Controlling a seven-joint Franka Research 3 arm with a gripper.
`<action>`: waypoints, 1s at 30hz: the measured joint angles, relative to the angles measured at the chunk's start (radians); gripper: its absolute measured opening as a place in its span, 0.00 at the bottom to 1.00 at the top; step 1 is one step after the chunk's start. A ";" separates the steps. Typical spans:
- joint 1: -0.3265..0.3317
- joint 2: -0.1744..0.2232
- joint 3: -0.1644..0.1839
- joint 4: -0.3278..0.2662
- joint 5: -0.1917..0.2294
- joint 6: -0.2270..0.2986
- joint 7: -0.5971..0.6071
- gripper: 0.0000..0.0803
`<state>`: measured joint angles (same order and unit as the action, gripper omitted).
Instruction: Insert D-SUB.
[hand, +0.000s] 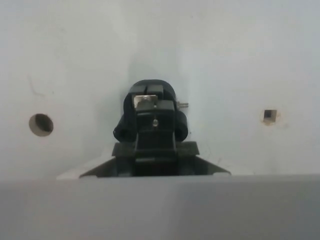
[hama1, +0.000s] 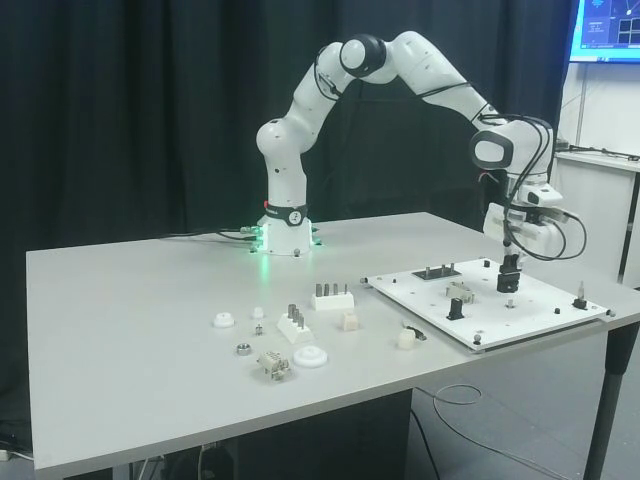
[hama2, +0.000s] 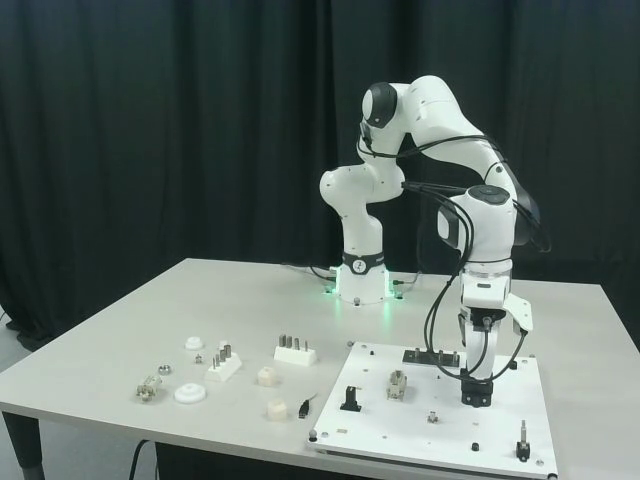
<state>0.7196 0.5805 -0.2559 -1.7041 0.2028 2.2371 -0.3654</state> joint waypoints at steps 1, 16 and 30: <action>0.000 0.000 -0.001 0.000 -0.001 0.001 0.000 0.19; 0.000 0.005 -0.006 -0.006 -0.021 0.015 0.000 0.19; 0.003 0.001 -0.006 -0.006 -0.020 0.009 0.000 0.19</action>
<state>0.7228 0.5817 -0.2617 -1.7103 0.1827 2.2464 -0.3653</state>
